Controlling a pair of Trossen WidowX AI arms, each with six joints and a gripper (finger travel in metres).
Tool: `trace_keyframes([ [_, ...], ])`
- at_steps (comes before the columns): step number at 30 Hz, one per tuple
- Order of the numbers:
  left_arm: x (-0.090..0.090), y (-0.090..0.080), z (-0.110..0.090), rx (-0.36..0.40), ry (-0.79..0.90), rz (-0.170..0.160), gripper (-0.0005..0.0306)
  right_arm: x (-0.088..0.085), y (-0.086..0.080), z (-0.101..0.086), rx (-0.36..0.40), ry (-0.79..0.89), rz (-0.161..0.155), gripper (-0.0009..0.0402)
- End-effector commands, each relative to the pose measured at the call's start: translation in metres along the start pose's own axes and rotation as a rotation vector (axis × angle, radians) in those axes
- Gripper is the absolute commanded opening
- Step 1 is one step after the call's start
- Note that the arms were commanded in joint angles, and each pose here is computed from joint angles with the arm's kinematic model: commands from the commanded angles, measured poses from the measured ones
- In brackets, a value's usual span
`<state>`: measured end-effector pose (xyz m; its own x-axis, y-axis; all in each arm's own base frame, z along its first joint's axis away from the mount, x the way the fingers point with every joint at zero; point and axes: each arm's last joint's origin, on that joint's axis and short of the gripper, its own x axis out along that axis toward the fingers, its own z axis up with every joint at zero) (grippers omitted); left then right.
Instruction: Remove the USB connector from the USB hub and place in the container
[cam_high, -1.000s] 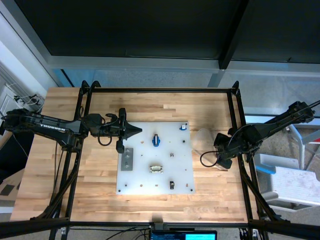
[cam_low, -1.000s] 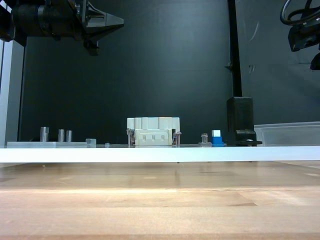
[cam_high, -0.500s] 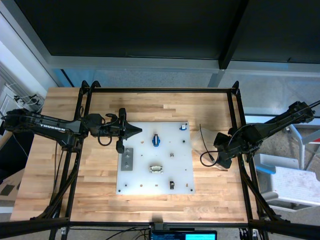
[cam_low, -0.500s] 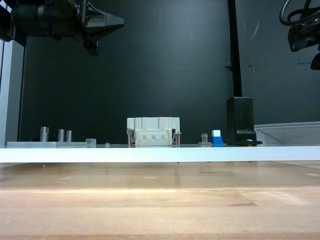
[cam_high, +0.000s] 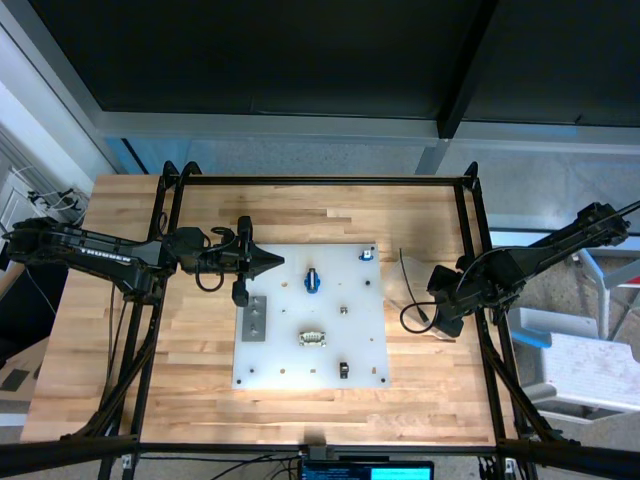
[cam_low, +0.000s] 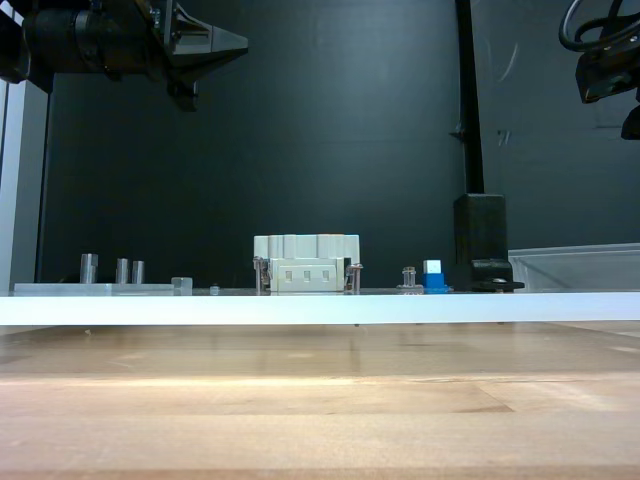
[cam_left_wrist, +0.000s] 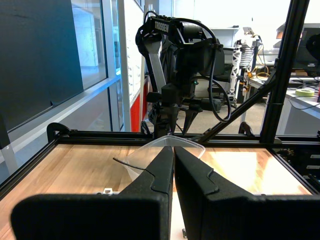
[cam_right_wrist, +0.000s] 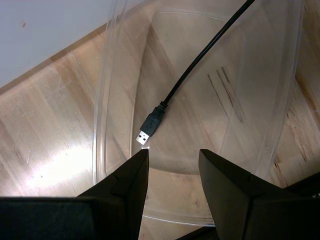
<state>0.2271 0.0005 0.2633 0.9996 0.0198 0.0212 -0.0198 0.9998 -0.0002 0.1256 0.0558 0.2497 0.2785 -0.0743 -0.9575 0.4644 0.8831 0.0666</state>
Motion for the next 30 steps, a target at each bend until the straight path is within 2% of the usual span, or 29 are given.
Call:
trace_keyframes([
  [1, 0.0001, 0.0001, 0.0, 0.0, 0.0, 0.0, 0.0001, 0.0, 0.0003, 0.0002, 0.0, -0.001, 0.002, 0.0137],
  [30, 0.0001, 0.0001, 0.0, 0.0, 0.0, 0.0, 0.0001, -0.0001, 0.0017, 0.0011, 0.003, -0.011, 0.016, 0.0138],
])
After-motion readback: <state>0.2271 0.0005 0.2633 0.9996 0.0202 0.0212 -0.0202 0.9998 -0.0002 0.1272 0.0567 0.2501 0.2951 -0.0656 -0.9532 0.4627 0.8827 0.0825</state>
